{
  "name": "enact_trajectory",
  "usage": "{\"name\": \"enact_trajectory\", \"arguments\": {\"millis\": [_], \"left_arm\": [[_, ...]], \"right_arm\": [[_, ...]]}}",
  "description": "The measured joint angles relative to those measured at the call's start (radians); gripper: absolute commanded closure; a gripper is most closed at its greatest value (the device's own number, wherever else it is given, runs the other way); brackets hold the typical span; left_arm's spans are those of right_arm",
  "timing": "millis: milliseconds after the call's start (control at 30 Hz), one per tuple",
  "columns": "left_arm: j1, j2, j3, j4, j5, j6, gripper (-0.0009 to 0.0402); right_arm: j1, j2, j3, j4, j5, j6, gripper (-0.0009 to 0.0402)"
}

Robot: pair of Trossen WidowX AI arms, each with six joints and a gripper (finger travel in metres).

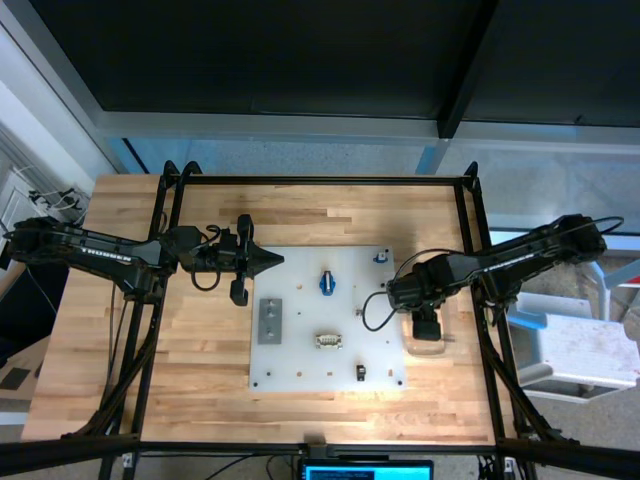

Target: Pick the HAN10E connector and install in the HAN10E hub

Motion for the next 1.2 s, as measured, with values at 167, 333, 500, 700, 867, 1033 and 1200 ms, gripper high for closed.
{"name": "enact_trajectory", "arguments": {"millis": [167,333,500,700,867,1033,1200], "left_arm": [[0.0,0.0,0.0,0.0,0.0,0.0,0.0393],[0.0,0.0,0.0,0.003,0.0,0.0,0.0393],[0.0,0.0,0.001,0.005,0.0,-0.001,0.0392],[0.0,0.034,0.038,-0.003,0.0,-0.001,0.0359],[0.0,0.111,0.106,-0.113,0.0,-0.001,0.0304],[0.0,0.192,0.165,-0.13,0.0,0.003,0.0258],[0.0,0.253,0.217,-0.139,0.0,0.034,0.0226]], "right_arm": [[0.0,-0.033,0.094,-0.025,-0.004,0.003,0.0301],[-0.022,-0.036,0.202,-0.045,-0.018,-0.017,0.0298],[-0.065,-0.022,0.338,-0.094,0.013,-0.087,0.0298],[-0.114,0.025,0.5,-0.159,0.035,-0.177,0.0299],[-0.154,0.08,0.611,-0.177,0.029,-0.25,0.0299],[-0.171,0.153,0.708,-0.219,-0.006,-0.312,0.0299],[-0.19,0.222,0.778,-0.227,-0.048,-0.349,0.0299]]}}
